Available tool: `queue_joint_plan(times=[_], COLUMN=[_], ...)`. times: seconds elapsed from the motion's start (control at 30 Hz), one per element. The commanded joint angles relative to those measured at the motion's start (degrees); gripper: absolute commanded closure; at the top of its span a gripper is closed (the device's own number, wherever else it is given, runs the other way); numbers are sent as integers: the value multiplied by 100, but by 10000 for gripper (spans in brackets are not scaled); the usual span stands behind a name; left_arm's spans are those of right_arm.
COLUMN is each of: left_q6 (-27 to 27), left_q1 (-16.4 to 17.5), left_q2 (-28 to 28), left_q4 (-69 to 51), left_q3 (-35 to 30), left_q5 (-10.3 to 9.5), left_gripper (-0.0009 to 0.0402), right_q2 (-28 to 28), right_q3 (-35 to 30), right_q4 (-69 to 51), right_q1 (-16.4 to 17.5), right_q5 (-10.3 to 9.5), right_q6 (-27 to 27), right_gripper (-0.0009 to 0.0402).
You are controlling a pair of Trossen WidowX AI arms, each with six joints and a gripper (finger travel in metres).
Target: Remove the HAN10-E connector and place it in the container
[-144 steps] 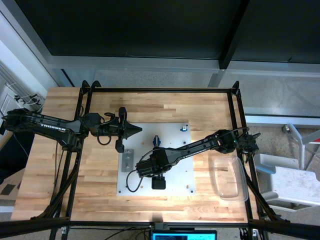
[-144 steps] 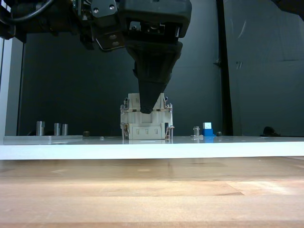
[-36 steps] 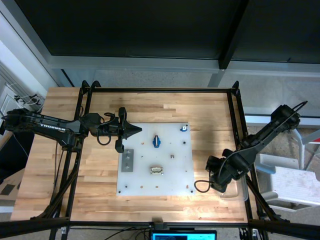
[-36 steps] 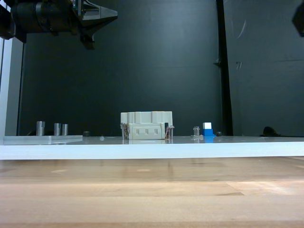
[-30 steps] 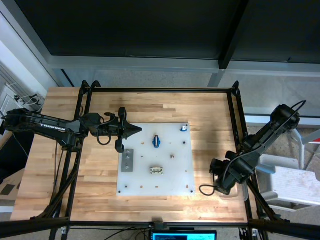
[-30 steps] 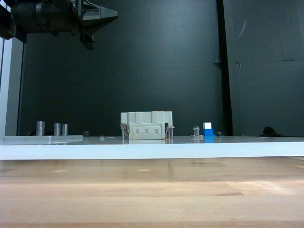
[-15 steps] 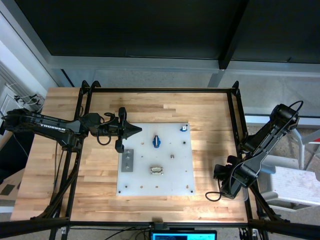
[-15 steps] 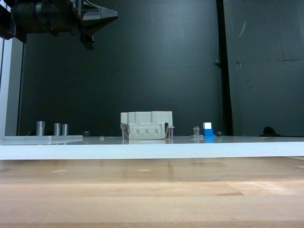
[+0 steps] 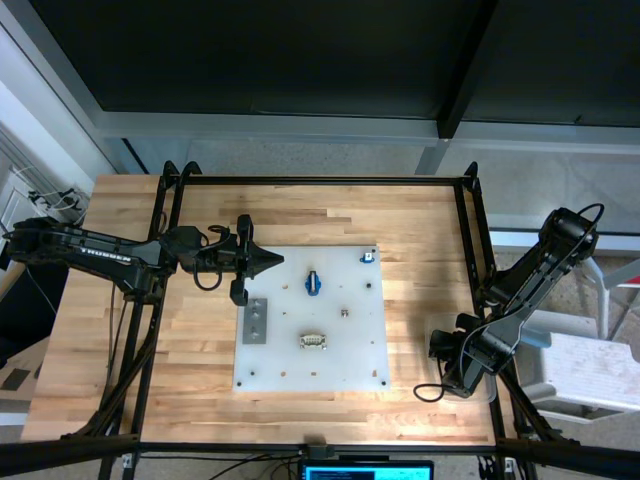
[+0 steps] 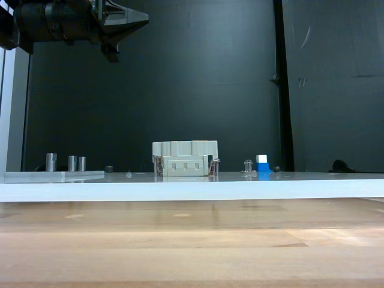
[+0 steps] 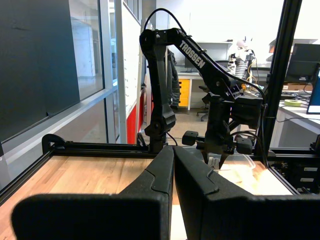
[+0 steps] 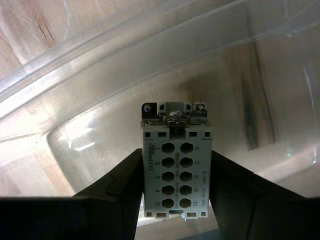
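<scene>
The right gripper (image 9: 460,372) hides the HAN10-E connector (image 12: 175,165) from the high view.

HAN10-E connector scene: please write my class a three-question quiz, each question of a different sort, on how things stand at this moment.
1. True or false: the right claw holds the HAN10-E connector above the container.
2. The left claw is: A) shut, raised over the white board's far left corner; B) open, above the container; C) open, gripping the connector.
3. Fill in: the connector's face shows ___ numbered holes, in two columns.
Key: 1 true; 2 A; 3 ten.
</scene>
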State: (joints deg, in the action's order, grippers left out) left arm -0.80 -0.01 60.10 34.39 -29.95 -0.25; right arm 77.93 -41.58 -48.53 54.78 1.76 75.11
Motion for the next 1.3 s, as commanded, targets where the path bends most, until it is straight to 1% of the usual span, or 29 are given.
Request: queue_joint_plan(times=[0.03,0.27,0.37,0.47,0.63,0.93,1.1,1.3], left_q6=[0,0,0,0,0,0,0,0], left_q1=[2,2,2,0,2,2,2,2], left_q2=[0,0,0,0,0,0,0,0], left_q4=[2,2,2,2,2,2,2,2], left_q3=[0,0,0,0,0,0,0,0], left_q5=[0,0,0,0,0,0,0,0], left_gripper=[393,393,393,393,393,393,393,393], right_q2=[4,4,0,-57,-256,-820,-957,-962], right_q3=[-2,-17,-37,-35,-35,-48,-286,-662], right_q4=[13,24,22,17,15,-20,-428,-970], right_q1=[2,4,4,7,7,-4,-15,-15], right_q5=[-4,-4,-13,-15,-42,-39,-35,-35], right_q6=[-2,13,35,105,195,354,348,345], right_gripper=[283,153,114,91,84,99,103,103])
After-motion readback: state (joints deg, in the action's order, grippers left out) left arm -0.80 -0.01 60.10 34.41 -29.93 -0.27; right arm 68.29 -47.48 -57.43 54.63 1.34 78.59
